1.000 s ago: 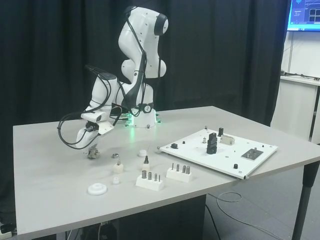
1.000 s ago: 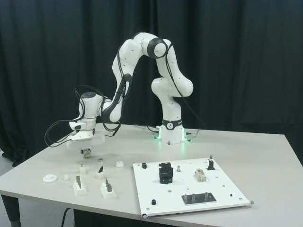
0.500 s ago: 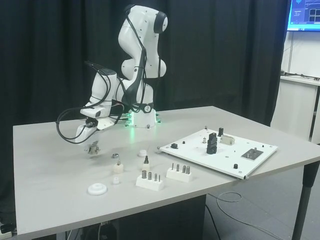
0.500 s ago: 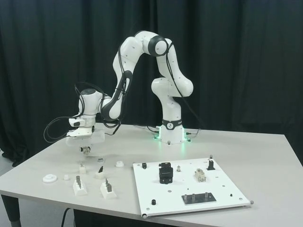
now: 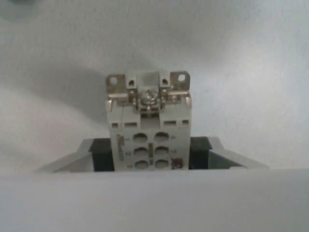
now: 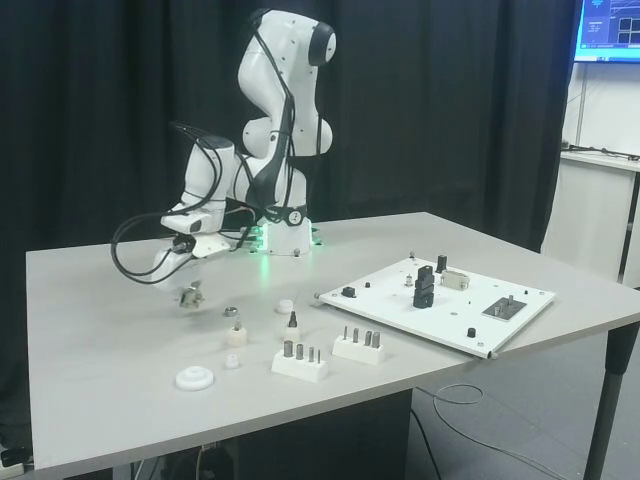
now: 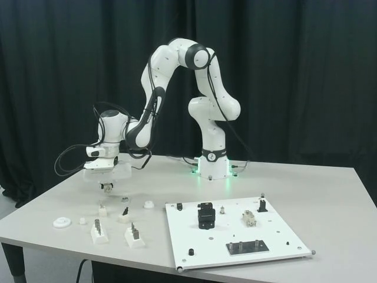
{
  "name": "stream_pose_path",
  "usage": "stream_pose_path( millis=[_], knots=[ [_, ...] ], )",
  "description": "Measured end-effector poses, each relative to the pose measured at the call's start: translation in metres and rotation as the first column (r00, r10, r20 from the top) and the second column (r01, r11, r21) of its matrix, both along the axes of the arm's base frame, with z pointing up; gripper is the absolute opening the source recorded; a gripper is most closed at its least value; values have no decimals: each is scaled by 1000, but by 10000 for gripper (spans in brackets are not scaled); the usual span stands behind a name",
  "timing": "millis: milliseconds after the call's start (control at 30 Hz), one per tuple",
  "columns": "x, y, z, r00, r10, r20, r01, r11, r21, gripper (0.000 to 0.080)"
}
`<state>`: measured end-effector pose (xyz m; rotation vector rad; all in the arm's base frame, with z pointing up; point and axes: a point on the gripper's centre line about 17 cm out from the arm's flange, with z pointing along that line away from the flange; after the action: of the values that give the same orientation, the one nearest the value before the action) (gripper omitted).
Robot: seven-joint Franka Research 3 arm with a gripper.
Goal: Insert waterproof.
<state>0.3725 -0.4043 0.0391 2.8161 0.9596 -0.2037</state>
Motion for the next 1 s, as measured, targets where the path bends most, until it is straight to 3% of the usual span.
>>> stream_pose_path(
  millis=[200, 467, 767, 1000],
  knots=[
    [18, 16, 8, 999, -16, 35, 16, 1000, 19, 313],
    [53, 54, 27, 995, -25, 92, 18, 997, 74, 313],
    [100, 120, 57, 988, -23, 150, -1, 987, 162, 313],
    [129, 187, 77, 987, -25, 160, -12, 974, 226, 313]
  ],
)
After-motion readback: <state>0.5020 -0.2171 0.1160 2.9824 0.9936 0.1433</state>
